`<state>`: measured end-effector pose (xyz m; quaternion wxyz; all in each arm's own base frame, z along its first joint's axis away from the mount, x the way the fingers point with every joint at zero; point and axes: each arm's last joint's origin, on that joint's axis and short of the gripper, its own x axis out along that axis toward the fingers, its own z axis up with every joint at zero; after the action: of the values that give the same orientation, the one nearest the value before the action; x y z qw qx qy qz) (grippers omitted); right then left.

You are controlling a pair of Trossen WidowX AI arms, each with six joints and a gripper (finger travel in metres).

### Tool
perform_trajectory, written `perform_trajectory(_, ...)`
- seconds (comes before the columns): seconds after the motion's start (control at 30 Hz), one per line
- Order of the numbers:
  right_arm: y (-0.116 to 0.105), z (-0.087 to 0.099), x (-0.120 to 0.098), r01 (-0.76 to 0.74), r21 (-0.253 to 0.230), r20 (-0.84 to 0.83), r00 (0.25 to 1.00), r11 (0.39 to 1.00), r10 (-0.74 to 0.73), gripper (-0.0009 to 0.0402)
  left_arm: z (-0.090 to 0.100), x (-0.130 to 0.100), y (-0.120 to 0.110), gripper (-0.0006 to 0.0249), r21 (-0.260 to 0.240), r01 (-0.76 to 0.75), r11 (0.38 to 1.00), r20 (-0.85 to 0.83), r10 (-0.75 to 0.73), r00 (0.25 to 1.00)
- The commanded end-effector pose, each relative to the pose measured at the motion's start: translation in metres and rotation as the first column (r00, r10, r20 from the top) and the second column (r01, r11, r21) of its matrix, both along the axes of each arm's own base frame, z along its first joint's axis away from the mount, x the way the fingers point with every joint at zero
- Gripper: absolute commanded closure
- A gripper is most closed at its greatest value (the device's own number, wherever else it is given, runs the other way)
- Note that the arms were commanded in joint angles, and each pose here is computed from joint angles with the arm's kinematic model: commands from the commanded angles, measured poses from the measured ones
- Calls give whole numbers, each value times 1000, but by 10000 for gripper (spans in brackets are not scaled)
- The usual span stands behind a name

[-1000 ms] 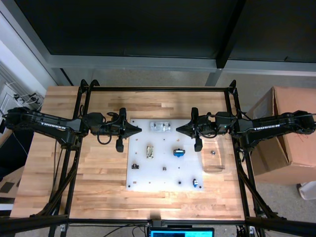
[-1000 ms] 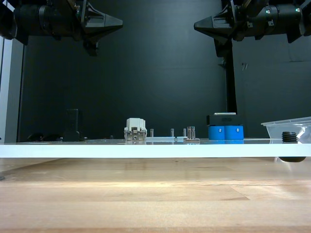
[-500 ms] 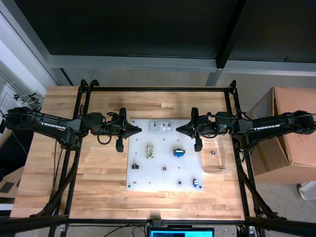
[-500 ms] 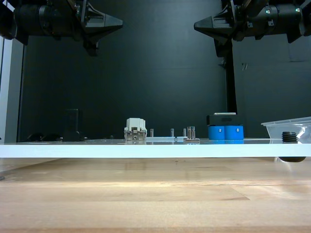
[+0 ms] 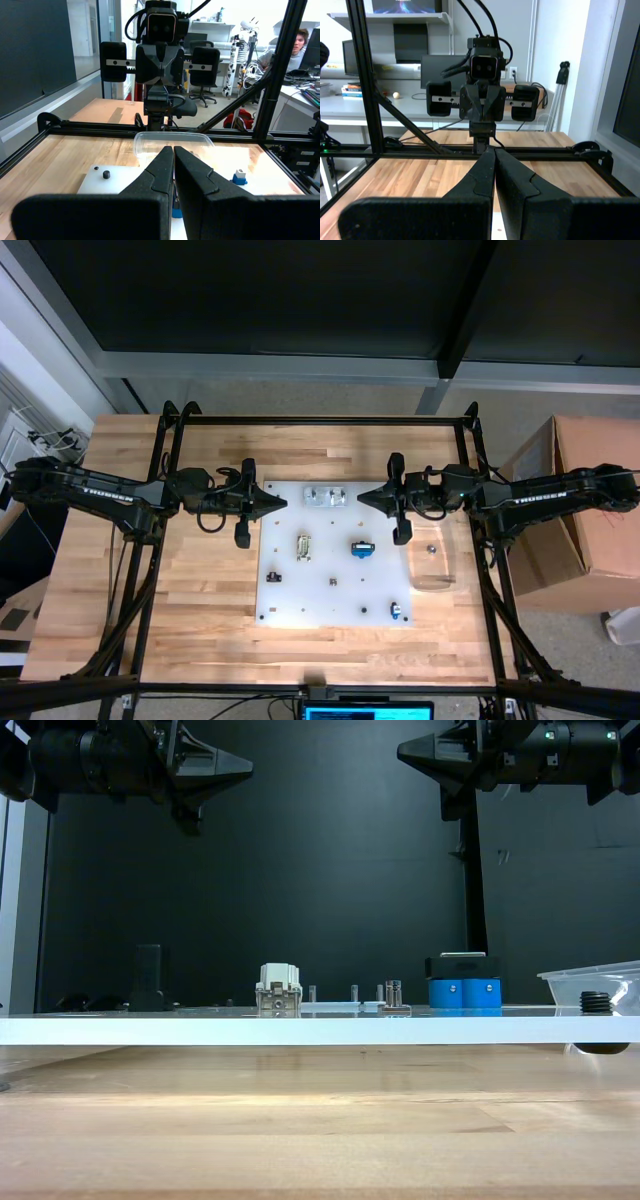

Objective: Pick the M12 nut and place it on its threads and fasten

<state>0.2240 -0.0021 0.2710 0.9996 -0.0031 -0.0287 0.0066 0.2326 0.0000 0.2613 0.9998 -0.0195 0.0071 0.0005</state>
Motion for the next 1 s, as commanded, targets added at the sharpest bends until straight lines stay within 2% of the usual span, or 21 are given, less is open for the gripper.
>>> perform_trajectory(0.03,3,-2,1,-98,0,-88,991,995,98,393,0,0,0,243,0,0,1000,0,0,1000)
perform_trajectory(0.13,5,-6,1,-171,8,-267,949,985,167,393,0,0,0,243,0,0,1000,0,0,1000)
perform_trajectory(0.2,7,-8,-2,-228,16,-420,882,974,213,393,0,0,0,243,0,0,1000,0,0,1000)
perform_trajectory(0.3,10,-7,-13,-301,-20,-627,746,953,223,393,0,0,0,243,0,0,1000,-1,0,1000)
perform_trajectory(0.33,11,-5,-17,-345,-45,-681,697,937,224,393,0,0,0,243,0,0,1000,0,0,1000)
perform_trajectory(0.37,13,-4,-22,-411,-93,-724,653,907,222,393,0,0,0,243,0,0,1000,1,0,1000)
perform_trajectory(0.47,18,-3,-34,-628,-238,-823,536,741,190,393,0,0,0,243,0,0,1000,0,0,1000)
perform_trajectory(0.5,19,-2,-38,-675,-270,-846,507,687,165,392,0,0,0,243,0,0,1000,0,0,1000)
perform_trajectory(0.53,19,-2,-40,-693,-286,-865,484,662,133,391,0,0,0,243,0,0,1000,0,0,1000)
perform_trajectory(0.57,19,-2,-41,-696,-288,-879,465,658,107,388,0,0,0,243,0,0,1000,0,0,1000)
perform_trajectory(0.67,19,-4,-46,-727,-243,-917,389,643,93,374,0,0,0,243,0,0,1000,0,0,1000)
perform_trajectory(0.8,20,-11,-55,-811,-178,-962,263,558,76,342,0,0,0,243,0,0,1000,1,0,1000)
perform_trajectory(0.93,24,-16,-61,-883,-161,-984,176,441,-7,307,0,0,0,243,0,0,1000,0,0,1000)
perform_trajectory(1.0,28,-17,-62,-900,-150,-987,157,409,-15,292,0,0,0,243,0,0,1000,0,0,1000)
